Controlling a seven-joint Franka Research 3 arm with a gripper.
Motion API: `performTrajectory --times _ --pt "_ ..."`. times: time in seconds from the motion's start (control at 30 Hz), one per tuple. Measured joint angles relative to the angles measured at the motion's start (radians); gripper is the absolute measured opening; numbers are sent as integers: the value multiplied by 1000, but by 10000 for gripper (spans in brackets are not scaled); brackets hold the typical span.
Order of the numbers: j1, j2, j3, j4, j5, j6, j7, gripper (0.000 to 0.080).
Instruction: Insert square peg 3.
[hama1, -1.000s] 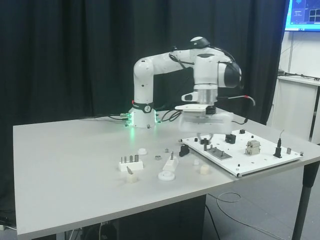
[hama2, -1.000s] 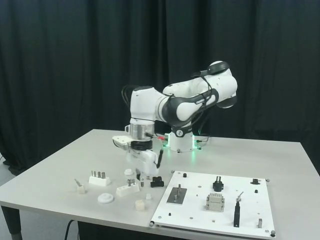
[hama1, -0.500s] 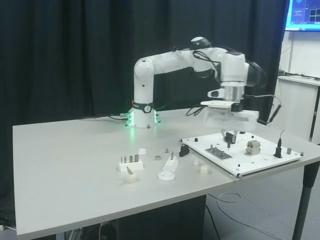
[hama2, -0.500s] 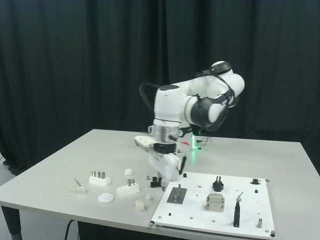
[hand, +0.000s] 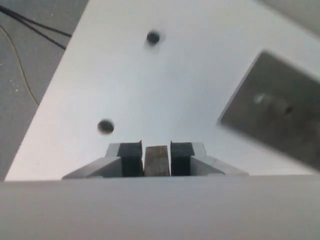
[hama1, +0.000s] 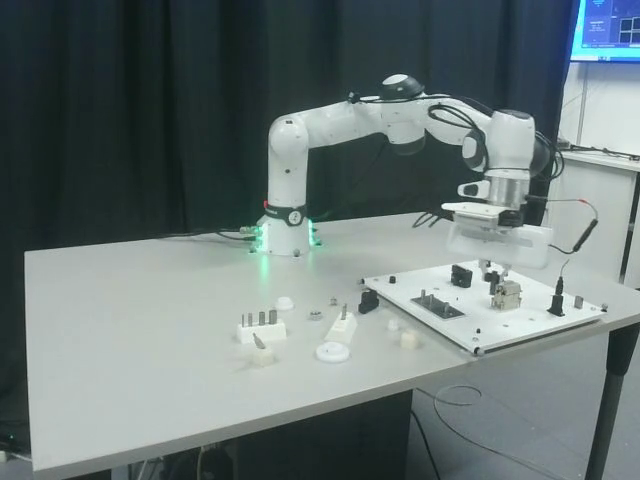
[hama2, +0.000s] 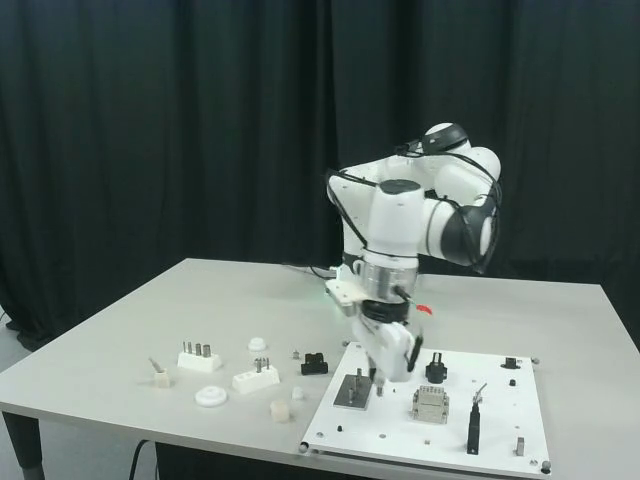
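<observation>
One peg (hand: 156, 161) is held clamped between the fingers of the gripper (hand: 156, 159), above the white board (hand: 150, 85) and near the grey plate (hand: 280, 120). Pick-up is judged complete. Carriage over the board is under way. Insertion is not yet done; alignment with the plate's hole and lowering remain.

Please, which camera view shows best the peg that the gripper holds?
The wrist view: the peg sits upright between the two black jaws of the gripper, above the white board. In both room views the gripper hangs over the board, but the peg is too small to make out.
</observation>
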Motion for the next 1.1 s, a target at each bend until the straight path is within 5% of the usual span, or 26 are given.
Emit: performTrajectory --times 0.43,0.7,1.1 --pt "4 0 73 98 -80 24 388 116" --pt "3 1 98 135 -124 61 468 116" --pt "-14 2 110 165 -134 103 508 116"
